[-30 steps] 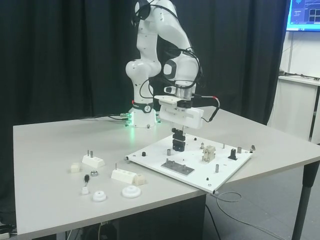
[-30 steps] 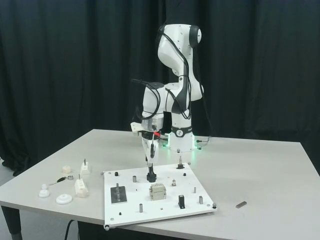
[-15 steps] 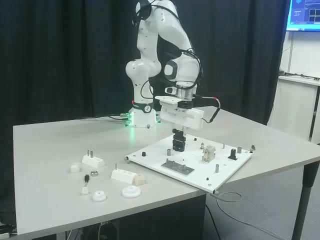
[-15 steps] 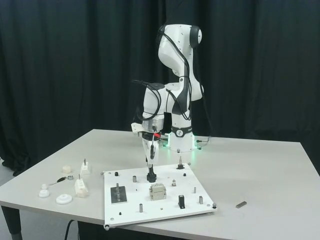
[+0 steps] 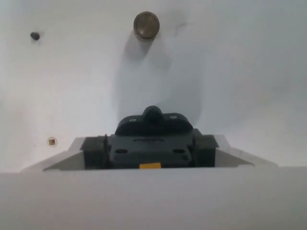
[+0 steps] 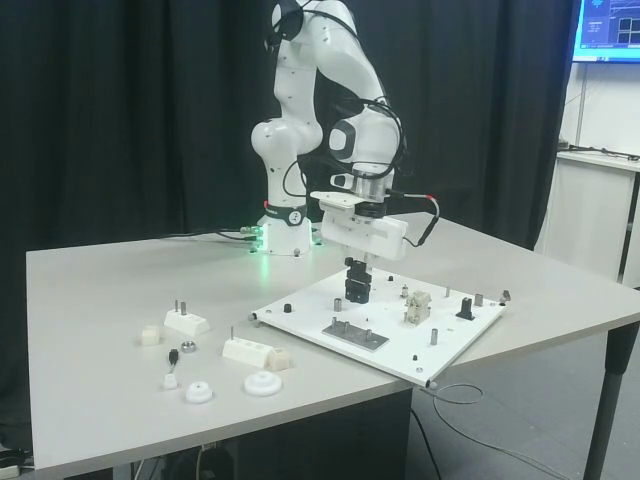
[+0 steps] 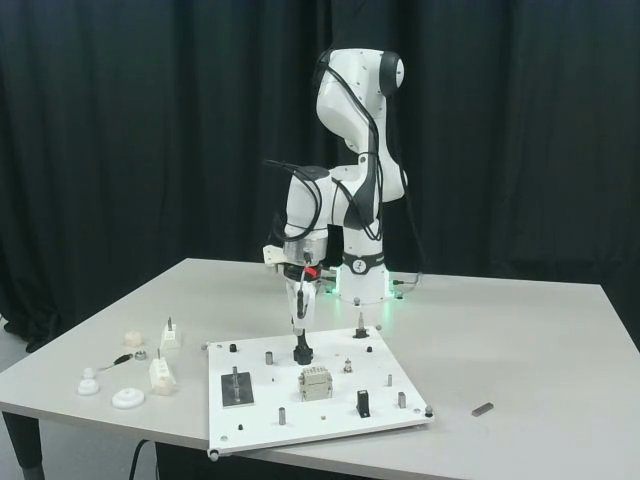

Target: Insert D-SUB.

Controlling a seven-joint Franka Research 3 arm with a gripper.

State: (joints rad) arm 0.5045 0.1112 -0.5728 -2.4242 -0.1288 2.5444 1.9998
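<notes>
My gripper (image 6: 357, 279) hangs over the back-middle of the white board (image 6: 460, 342), shut on a black D-SUB plug (image 6: 357, 292). The plug's lower end is at the board's surface; whether it is seated I cannot tell. From the second room view the gripper (image 7: 301, 333) points straight down with the plug (image 7: 302, 350) under it. The wrist view has the plug (image 5: 152, 127) between dark pads (image 5: 94, 149), the gripper (image 5: 152, 152) around it, over the white board (image 5: 249, 72). A white blur hides the plug's lower part there.
On the board stand a pale connector block (image 6: 417, 306), a black clip (image 6: 465, 309), a grey plate with pegs (image 6: 354, 336) and several small posts. A metal peg (image 5: 146, 25) is close to the plug. White parts (image 6: 255, 352) lie left of the board; a grey bar (image 7: 482, 408) lies right.
The hand has risen very slightly with the plug. Nothing else has moved.
</notes>
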